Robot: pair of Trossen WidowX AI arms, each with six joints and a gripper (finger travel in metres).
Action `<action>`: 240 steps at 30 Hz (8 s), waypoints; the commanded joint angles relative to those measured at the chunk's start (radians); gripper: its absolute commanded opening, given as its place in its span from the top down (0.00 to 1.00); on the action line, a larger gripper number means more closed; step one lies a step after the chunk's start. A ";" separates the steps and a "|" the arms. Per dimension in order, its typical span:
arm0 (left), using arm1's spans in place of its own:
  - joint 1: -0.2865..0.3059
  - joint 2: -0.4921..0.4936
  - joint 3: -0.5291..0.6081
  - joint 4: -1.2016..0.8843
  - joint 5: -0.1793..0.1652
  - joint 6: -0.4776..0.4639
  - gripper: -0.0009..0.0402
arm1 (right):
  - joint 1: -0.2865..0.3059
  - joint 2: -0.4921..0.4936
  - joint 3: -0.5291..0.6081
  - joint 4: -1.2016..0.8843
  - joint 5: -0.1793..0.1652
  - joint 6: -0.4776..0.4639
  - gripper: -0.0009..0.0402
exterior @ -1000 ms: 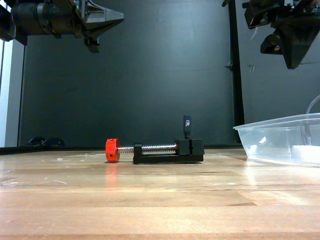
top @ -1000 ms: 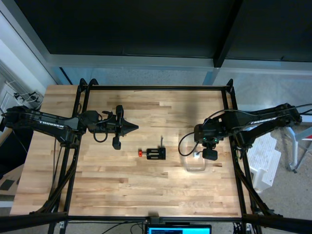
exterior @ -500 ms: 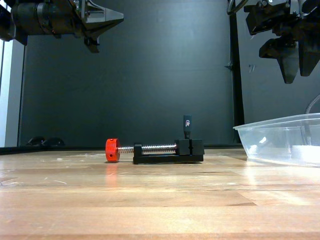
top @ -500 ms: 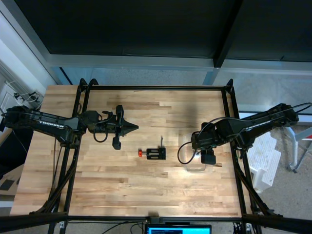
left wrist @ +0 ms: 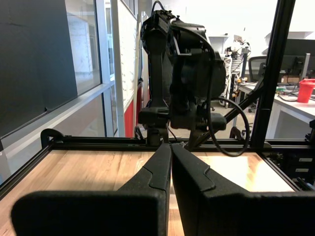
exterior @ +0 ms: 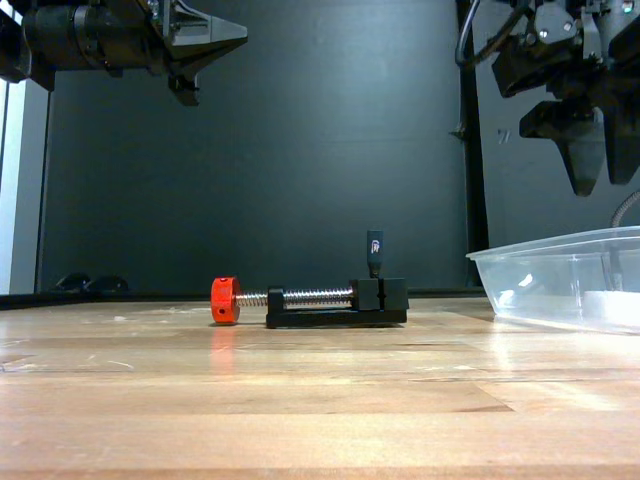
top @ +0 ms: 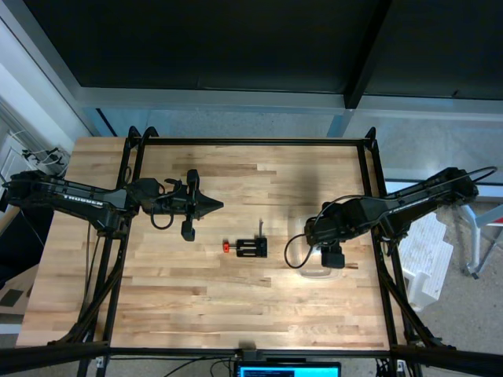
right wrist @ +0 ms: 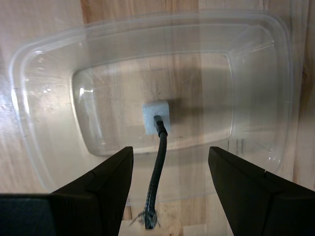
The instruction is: Pick the USB-C connector and install on taskboard
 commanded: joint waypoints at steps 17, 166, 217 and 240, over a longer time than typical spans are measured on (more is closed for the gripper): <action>0.000 0.000 0.000 0.000 0.000 0.000 0.98 | 0.036 0.016 -0.156 0.173 0.019 0.010 0.46; 0.000 0.000 0.000 0.000 0.000 0.000 0.98 | -0.066 0.444 0.549 -0.047 0.053 0.055 0.98; 0.000 0.000 0.000 -0.002 0.000 0.000 0.98 | -0.093 0.620 0.698 -0.005 0.053 -0.025 0.98; 0.000 0.000 0.000 -0.001 0.000 0.000 0.98 | -0.094 0.620 0.697 0.000 0.050 -0.032 0.98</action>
